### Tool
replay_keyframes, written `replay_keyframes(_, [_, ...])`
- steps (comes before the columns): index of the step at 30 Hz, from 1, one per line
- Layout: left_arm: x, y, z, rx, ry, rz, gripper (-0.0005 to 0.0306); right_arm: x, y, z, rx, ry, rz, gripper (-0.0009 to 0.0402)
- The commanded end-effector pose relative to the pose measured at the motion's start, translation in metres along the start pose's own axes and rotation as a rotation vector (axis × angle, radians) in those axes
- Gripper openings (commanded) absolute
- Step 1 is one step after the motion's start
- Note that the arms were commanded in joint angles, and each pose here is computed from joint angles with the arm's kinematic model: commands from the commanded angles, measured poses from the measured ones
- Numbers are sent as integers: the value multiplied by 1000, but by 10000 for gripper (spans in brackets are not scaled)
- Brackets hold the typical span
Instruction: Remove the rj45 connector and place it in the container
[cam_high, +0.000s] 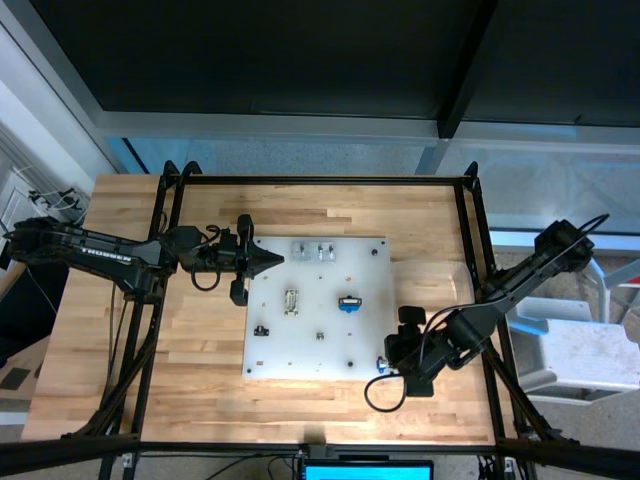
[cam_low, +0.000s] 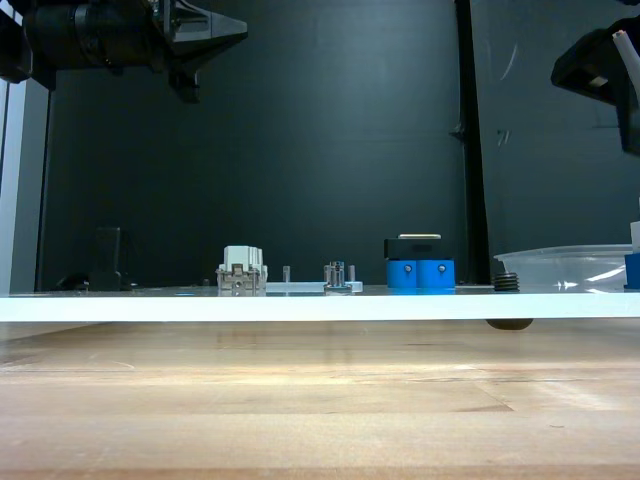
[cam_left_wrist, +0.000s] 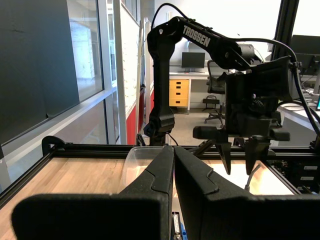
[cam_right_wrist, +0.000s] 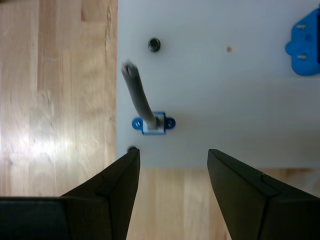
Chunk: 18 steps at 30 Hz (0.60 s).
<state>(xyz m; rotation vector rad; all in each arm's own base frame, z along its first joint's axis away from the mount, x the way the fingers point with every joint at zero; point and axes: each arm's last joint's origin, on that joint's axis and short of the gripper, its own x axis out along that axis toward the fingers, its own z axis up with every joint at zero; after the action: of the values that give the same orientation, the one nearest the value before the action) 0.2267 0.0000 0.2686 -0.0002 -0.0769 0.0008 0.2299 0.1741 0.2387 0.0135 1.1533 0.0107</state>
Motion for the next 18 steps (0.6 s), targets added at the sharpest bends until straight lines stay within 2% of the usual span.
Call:
replay_keyframes(1, [0,0,0,0,0,0,0,7,5,3,14,-19,11,200])
replay_keyframes(3, [0,0,0,0,0,0,0,8,5,3,18,-29,9,202])
replay_keyframes(6, [0,0,0,0,0,0,0,10,4,2,30,-48,-23,201])
replay_keyframes(7, [0,0,0,0,0,0,0,10,4,2,35,-49,-25,201])
replay_keyframes(13, [0,0,0,0,0,0,0,11,5,3,41,-61,-18,201])
replay_keyframes(18, [0,0,0,0,0,0,0,18,4,-2,43,-65,-10,201])
